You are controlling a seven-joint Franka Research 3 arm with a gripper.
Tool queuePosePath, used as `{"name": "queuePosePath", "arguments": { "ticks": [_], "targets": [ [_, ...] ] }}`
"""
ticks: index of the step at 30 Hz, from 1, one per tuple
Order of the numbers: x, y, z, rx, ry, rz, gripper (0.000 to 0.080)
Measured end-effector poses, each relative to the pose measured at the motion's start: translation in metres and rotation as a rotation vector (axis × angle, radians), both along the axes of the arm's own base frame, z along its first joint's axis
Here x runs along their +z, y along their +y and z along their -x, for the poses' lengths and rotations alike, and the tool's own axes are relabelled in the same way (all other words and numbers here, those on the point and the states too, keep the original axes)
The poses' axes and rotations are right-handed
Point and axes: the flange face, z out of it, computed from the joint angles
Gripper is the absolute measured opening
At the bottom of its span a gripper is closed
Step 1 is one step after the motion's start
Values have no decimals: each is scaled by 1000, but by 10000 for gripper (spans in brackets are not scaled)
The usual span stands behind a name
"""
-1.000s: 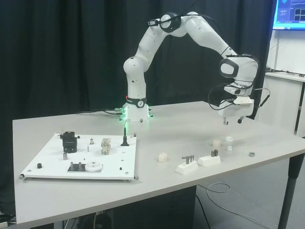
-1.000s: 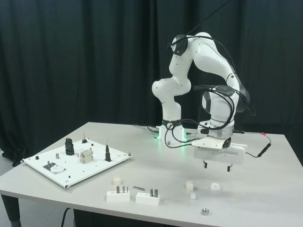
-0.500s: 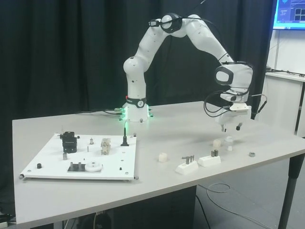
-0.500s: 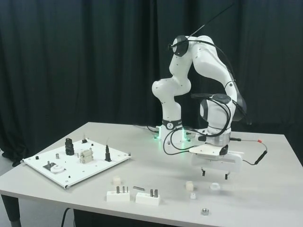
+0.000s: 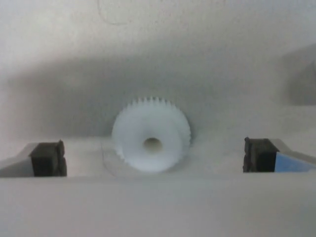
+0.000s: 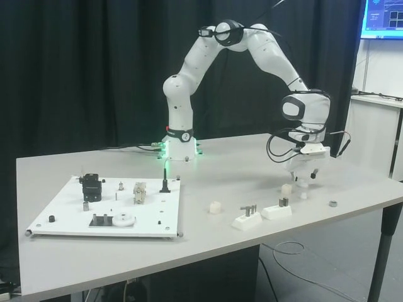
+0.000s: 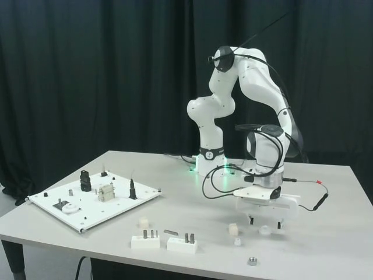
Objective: Pick medium gear.
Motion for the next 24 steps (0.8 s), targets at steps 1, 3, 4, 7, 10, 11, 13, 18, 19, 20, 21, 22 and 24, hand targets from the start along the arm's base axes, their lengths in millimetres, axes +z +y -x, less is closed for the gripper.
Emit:
{"name": "queuePosePath", "arguments": {
  "ticks": [1, 3, 4, 7, 10, 11, 13, 18, 19, 20, 21, 22, 24],
  "targets": [
    [-1, 0, 0, 0, 0, -1, 800],
    [-4, 1, 1, 1, 1, -1, 800],
    [-4, 2, 2, 2, 2, -1, 800],
    [-7, 3, 3, 4, 4, -1, 800],
    [-9, 4, 3, 5, 5, -1, 800],
    [-9, 4, 3, 6, 5, -1, 800],
    [-10, 4, 4, 7, 5, 0, 800],
    [-13, 5, 4, 9, 0, 0, 800],
    [-14, 5, 4, 9, 0, 0, 800],
    [-14, 5, 4, 9, -1, 0, 800],
    [-15, 5, 4, 9, -1, 0, 800],
    [-15, 5, 4, 9, -2, 0, 800],
    [-16, 5, 4, 9, -5, 0, 800]
  ]
}}
